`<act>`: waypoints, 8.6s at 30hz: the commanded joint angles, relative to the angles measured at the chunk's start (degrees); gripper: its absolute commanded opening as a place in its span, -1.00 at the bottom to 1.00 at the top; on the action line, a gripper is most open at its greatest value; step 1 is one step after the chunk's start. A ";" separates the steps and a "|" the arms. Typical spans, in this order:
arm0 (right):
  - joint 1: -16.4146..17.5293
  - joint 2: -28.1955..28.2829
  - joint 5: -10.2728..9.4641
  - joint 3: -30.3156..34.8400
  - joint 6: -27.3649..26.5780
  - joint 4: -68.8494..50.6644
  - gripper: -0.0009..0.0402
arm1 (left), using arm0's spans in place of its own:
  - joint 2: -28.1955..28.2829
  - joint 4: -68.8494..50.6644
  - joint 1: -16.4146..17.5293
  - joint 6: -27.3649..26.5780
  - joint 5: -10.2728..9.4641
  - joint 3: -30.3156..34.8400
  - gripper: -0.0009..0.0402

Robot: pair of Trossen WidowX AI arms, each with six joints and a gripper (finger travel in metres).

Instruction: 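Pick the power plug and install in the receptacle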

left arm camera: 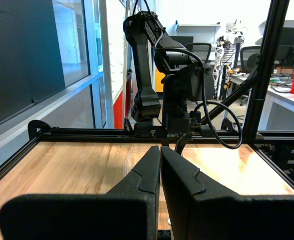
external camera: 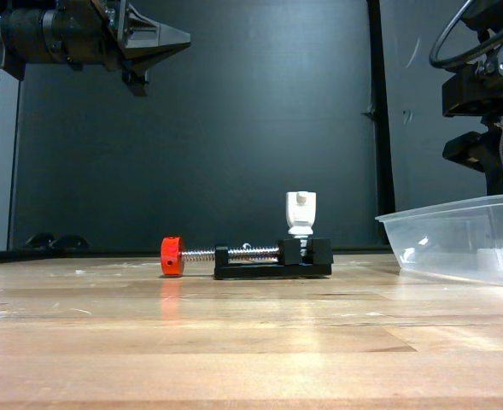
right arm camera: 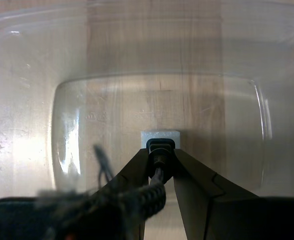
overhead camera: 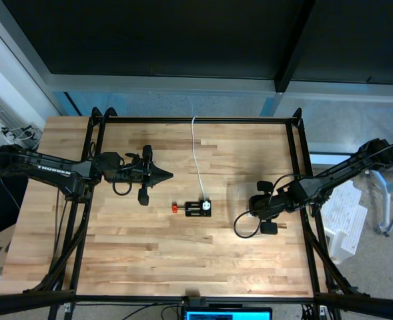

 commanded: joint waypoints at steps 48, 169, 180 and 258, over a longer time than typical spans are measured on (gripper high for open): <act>-11.15 22.40 -2.03 41.38 -7.41 -18.93 -0.96 | 0.00 0.00 0.00 0.02 0.00 0.00 -0.96; -15.47 29.40 -4.87 26.25 -12.04 13.16 -0.96 | 0.00 0.00 0.00 0.00 0.00 0.00 -0.96; -15.47 25.59 -4.44 19.50 -11.69 19.98 -0.96 | 0.00 0.00 0.02 0.02 0.00 0.00 -0.96; -15.21 12.61 -4.48 29.35 -14.91 1.03 -0.40 | 0.00 0.00 0.00 0.02 0.00 0.00 -0.96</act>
